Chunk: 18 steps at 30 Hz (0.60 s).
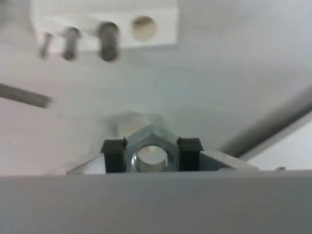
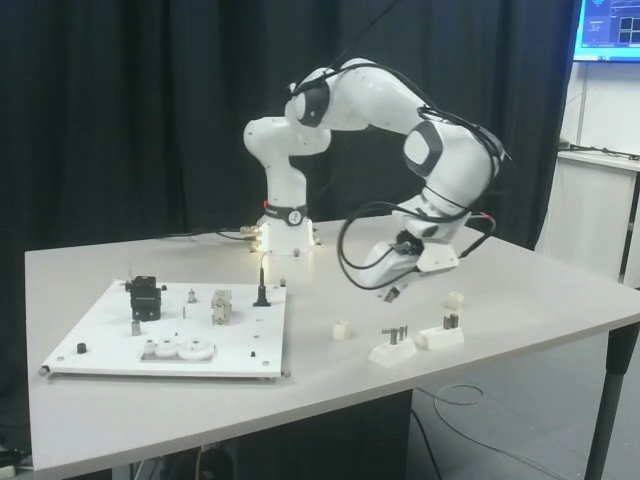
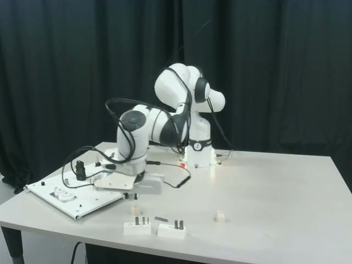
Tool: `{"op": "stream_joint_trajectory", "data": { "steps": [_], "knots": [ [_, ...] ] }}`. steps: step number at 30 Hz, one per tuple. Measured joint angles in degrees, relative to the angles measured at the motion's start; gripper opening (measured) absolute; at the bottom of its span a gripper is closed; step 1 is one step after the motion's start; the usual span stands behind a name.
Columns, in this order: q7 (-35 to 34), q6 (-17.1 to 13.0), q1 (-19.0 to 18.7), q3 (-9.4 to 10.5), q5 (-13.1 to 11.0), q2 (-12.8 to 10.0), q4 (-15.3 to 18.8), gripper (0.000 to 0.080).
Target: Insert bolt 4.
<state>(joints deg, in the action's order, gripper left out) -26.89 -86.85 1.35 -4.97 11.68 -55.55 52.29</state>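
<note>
Bolt 4 (image 1: 151,157) shows its grey hexagonal head with a threaded bore, pinched in the claw (image 1: 151,155).

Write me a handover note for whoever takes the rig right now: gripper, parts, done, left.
Gripper: shut on a grey hex-headed part, hanging above the table, not touching it.
Parts: white holder block lies ahead of the gripper in the wrist view, with three pins standing in its holes and a fourth hole open. A loose pin lies on the table beside it. Second white block sits next to it; white assembly board is off to the side.
Done: part picked up.
Left: bring it over the open hole, insert, release.
</note>
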Motion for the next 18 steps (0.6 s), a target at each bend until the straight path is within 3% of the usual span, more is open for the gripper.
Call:
{"op": "stream_joint_trajectory", "data": {
  "steps": [11, 18],
  "knots": [
    [5.86, 0.71, 4.34, -0.28, 1.29, 1.13, 0.10, 0.0225],
    [10.57, 0.71, 6.61, -2.43, 1.45, 1.54, 0.10, 0.0225]
  ]
}}
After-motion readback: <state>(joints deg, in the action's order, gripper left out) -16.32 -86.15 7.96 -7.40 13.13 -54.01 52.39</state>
